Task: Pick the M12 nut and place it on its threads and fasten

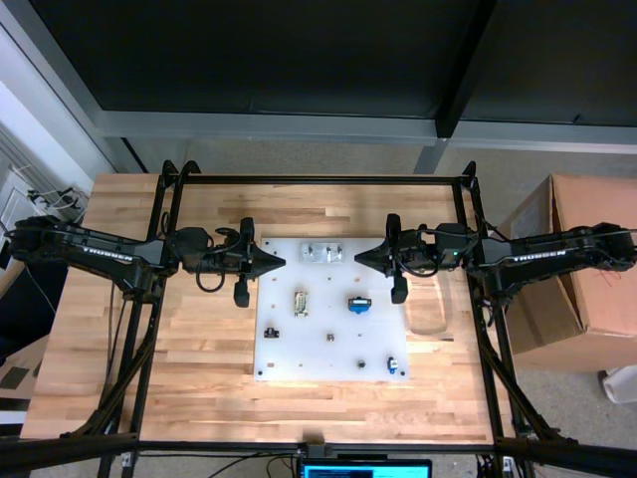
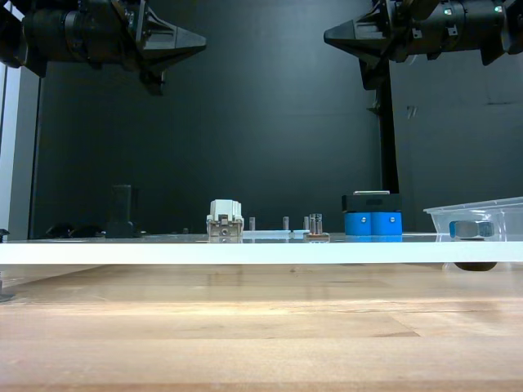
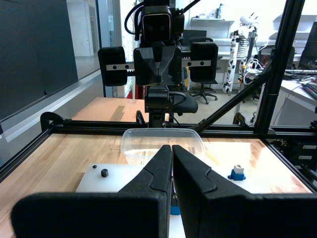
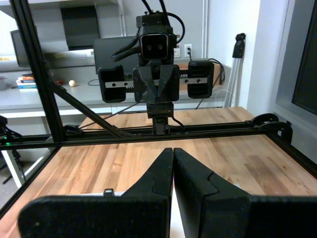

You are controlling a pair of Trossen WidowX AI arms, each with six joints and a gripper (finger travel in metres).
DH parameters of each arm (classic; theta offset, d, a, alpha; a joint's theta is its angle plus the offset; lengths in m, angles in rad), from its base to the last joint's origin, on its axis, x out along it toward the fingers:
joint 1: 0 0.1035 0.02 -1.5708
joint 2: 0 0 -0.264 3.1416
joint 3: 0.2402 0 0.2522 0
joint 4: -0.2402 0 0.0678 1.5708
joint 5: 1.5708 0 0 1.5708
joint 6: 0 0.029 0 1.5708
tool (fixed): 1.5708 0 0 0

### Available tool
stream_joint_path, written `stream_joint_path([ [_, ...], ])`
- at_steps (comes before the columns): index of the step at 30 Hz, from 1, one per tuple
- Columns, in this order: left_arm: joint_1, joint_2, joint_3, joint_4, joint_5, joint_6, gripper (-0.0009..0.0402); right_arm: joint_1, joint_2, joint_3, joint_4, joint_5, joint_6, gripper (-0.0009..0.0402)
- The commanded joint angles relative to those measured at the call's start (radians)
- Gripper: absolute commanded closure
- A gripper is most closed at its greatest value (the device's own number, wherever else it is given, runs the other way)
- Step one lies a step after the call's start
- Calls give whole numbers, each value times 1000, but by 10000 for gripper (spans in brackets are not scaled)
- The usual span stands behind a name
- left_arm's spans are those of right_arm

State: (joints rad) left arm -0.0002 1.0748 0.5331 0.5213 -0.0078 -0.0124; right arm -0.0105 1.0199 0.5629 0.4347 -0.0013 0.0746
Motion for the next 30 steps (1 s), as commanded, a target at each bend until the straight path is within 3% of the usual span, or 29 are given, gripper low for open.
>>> stream_joint_path([
  [1, 0, 0, 0, 0, 0, 0, 393, 0, 1, -4, 11, 1, 1, 393],
  [30, 0, 0, 0, 0, 0, 0, 393, 0, 1, -22, 49, 1, 22, 393],
])
